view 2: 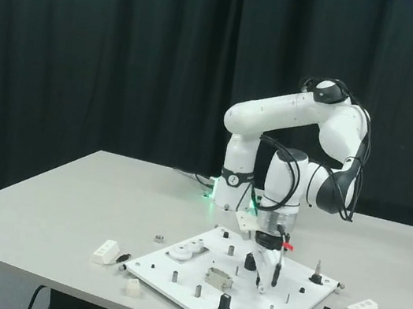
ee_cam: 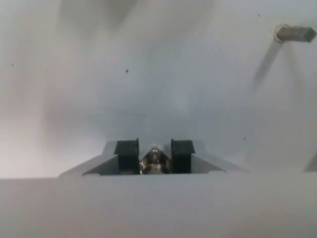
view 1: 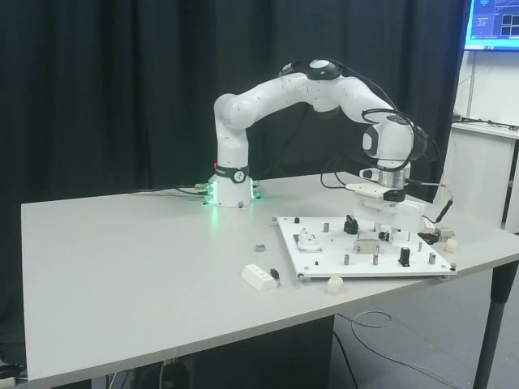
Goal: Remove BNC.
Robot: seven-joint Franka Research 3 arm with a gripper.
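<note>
The gripper [ee_cam: 155,157] is hovering above the white board [view 2: 191,288], its 2 fingers [ee_cam: 128,154] clamped on the BNC [ee_cam: 155,161], which is sitting between the pads, clear of the board. Risk: the hold looks narrow; a sideways jolt could be twisting the BNC loose and dropping it onto the board.

Flat grey table [view 1: 122,251], black curtain behind. White arm base [view 1: 229,191] bolted near the rear edge, green light at the foot. Square white task board [view 1: 324,263] lying flat toward the right front. Small white rectangular block [view 1: 259,276] just beside the board's front-left corner. Small white cube [view 1: 333,284] at the front edge. Small grey ring nut [view 1: 260,245] left of the board.
</note>
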